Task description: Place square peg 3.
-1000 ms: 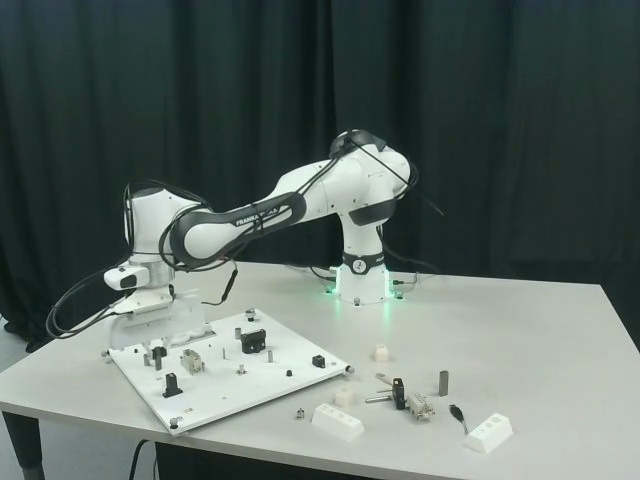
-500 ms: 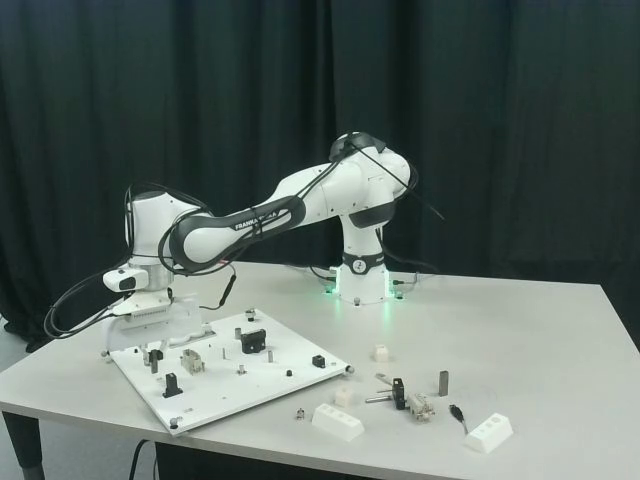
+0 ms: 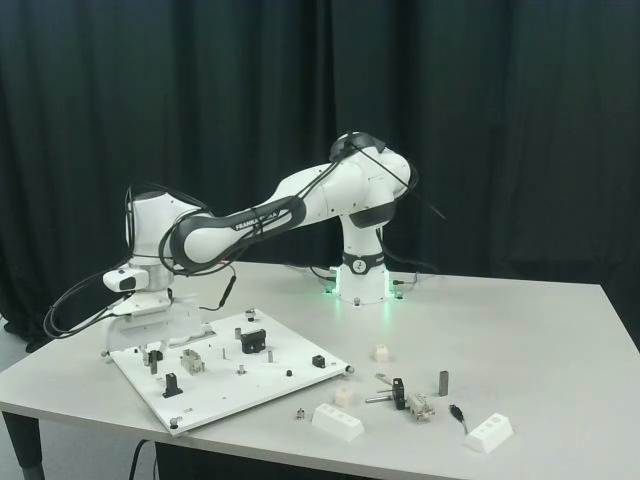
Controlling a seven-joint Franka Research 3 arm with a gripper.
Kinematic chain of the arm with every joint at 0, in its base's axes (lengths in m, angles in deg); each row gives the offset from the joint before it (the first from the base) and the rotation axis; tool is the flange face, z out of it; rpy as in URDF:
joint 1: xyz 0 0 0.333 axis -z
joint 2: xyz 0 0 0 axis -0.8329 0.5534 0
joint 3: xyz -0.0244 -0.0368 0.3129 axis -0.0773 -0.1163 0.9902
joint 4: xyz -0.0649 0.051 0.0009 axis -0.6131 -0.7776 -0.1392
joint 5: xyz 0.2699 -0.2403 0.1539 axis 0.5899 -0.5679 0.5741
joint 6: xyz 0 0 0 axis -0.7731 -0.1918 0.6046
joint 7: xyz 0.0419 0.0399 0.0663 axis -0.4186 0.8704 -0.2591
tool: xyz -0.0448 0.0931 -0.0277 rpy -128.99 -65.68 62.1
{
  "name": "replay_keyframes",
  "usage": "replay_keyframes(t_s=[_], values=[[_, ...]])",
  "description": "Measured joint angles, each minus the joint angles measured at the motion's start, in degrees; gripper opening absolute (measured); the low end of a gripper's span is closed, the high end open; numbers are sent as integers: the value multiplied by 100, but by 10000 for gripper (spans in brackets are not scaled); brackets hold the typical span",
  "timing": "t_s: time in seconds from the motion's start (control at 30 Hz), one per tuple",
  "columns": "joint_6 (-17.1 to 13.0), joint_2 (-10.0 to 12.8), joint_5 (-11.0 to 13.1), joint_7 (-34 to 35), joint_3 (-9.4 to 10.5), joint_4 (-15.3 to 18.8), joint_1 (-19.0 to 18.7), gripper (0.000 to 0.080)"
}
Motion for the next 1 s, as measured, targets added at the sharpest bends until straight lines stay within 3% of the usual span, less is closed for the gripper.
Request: replay_keyframes(t_s=[0.33,0.77,1.0], values=[[163,-33,57,-2,-123,1,-135,114],[1257,-35,134,27,-796,167,-625,114],[1621,-35,294,201,-967,374,-1029,114]])
